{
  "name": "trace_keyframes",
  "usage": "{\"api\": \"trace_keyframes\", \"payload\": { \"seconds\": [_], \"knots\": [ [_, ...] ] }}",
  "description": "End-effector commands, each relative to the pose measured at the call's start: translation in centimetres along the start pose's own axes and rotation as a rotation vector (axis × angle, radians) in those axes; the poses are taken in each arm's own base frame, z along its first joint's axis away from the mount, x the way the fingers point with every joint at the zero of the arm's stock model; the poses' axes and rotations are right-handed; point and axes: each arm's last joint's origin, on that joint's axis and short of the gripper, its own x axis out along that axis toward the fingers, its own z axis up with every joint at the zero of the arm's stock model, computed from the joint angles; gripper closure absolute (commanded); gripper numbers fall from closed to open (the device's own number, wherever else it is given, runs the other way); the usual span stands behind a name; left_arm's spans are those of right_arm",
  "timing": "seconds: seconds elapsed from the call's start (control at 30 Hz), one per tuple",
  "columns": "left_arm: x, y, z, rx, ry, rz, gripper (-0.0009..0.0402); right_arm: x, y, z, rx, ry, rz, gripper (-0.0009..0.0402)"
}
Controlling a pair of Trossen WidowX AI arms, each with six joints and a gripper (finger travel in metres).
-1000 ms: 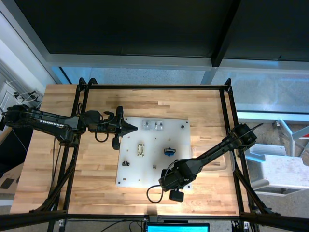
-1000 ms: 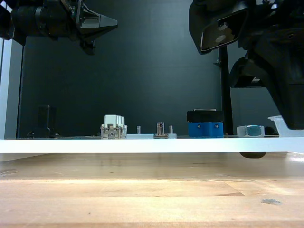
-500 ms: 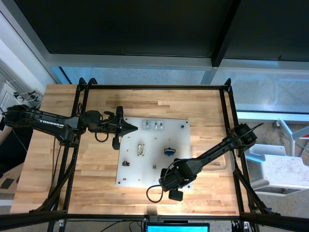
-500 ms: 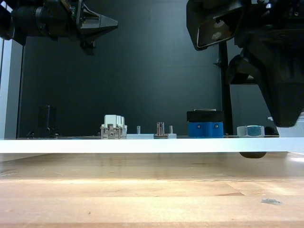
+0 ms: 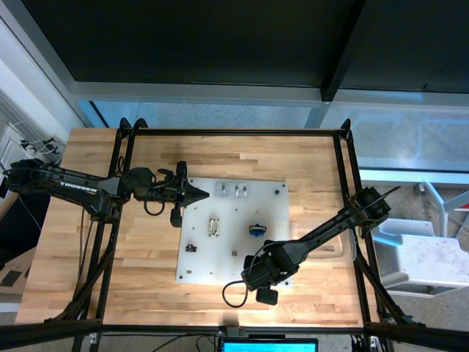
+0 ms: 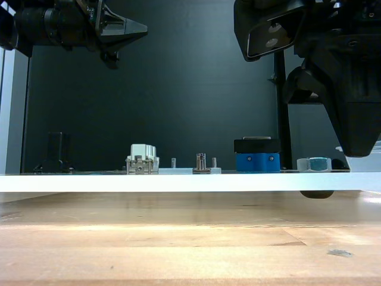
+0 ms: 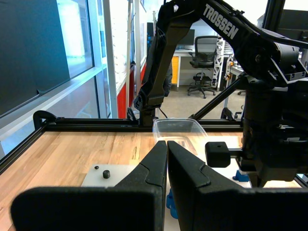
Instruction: Pick the M12 fastener and fasten on the M12 threads
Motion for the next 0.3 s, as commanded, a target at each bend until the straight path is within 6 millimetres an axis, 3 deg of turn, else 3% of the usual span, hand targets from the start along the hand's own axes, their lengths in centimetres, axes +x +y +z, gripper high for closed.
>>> {"api": "trace_keyframes", "payload": {
  "seconds": [0.03, 0.3],
  "knots": [
    [0.01, 0.01, 0.0, 0.0, 0.0, 0.0, 0.0393, -0.16, -0.3, 0.14, 0.005, -0.002, -0.013, 0.0393],
    [0.01, 0.01, 0.0, 0.0, 0.0, 0.0, 0.0393, -0.16, -1.07, 0.66, 0.002, -0.038, -0.07, 0.0393]
  ]
}}
